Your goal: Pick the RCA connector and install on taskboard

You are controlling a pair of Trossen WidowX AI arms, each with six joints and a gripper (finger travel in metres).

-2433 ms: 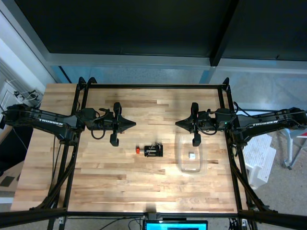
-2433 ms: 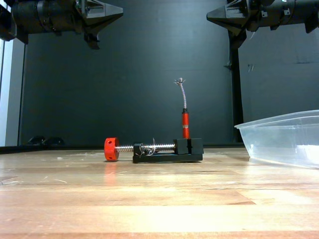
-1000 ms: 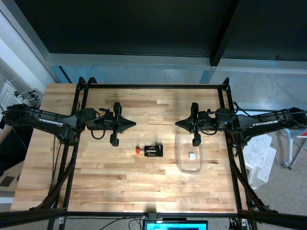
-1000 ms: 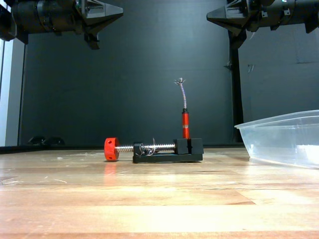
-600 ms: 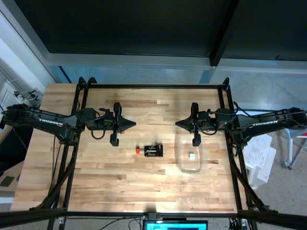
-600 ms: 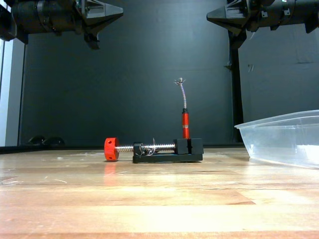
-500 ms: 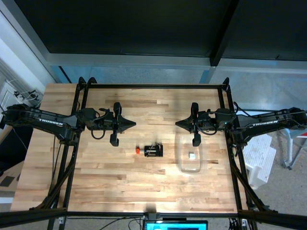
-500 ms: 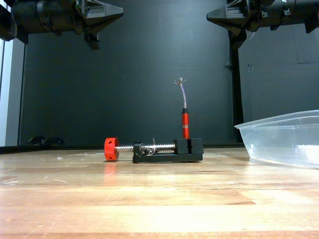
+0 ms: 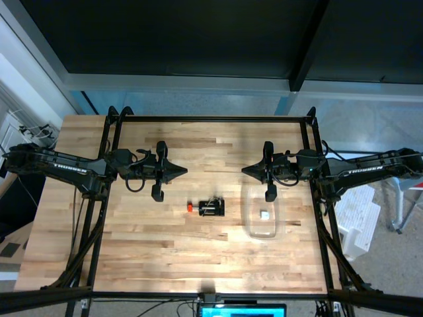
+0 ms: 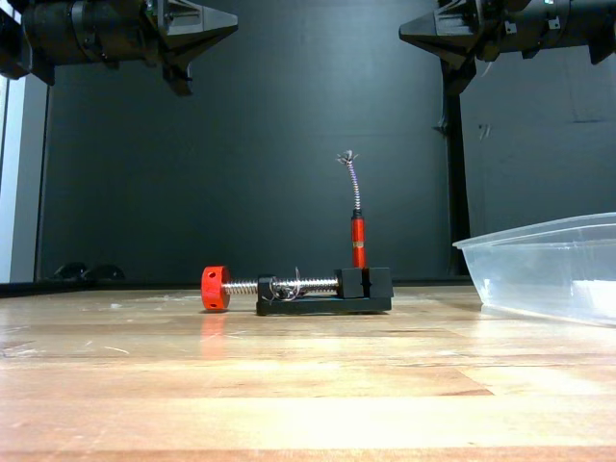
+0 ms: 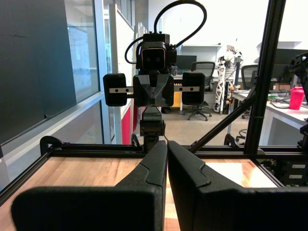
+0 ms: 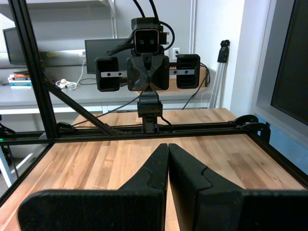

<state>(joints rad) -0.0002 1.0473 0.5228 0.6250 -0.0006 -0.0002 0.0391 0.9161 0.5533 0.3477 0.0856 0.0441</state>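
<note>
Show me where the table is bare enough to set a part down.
Widest bare wood: the near strip between the taskboard and the table's near edge. Also the far strip beyond the shut left gripper and shut right gripper, both raised either side of centre. Tightest: between taskboard and clear tray.

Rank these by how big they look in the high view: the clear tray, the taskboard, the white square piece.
1. clear tray
2. taskboard
3. white square piece, lying inside the tray

The left gripper and right gripper, both shut, hang above the table facing each other.
</note>
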